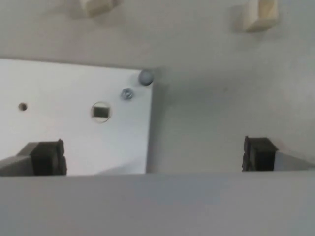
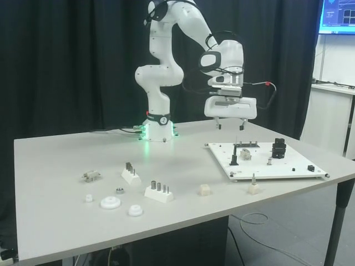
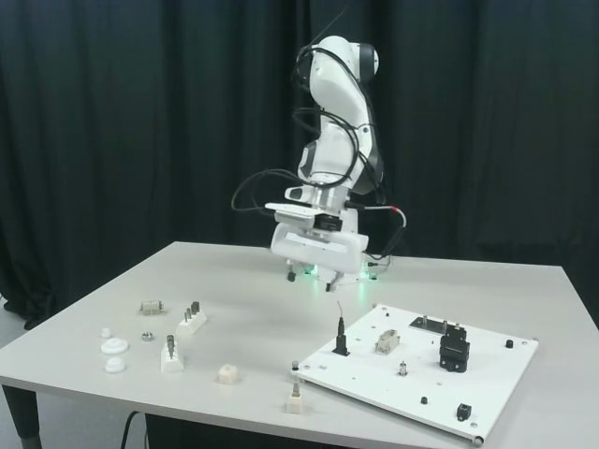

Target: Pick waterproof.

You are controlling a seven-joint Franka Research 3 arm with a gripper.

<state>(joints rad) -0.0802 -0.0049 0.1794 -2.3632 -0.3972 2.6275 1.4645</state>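
Currently on record:

- Tool [image 2: 231, 126]: hanging in the air off the white arm [image 2: 166, 72], fingers [image 1: 48, 157] standing wide apart and released, gripping nothing.
- White board [image 1: 74, 88]: lying flat on the grey surface [image 2: 55, 155], one corner sitting directly beneath the tool. A screw [image 1: 127, 94] and a square hole [image 1: 101, 112] are showing near that corner.
- Two small white blocks [image 1: 258, 14]: sitting on the bare surface beyond the board edge, away from the fingertips.
- Black block [image 2: 278, 149]: standing upright on the board, off to one side of the tool and lower.
- Waterproof plug [image 2: 90, 175]: as far as can be made out, the small piece lying on its side, well apart from the tool, at the surface's end opposite the board, near the white discs [image 2: 110, 203] and peg stands [image 2: 131, 175].
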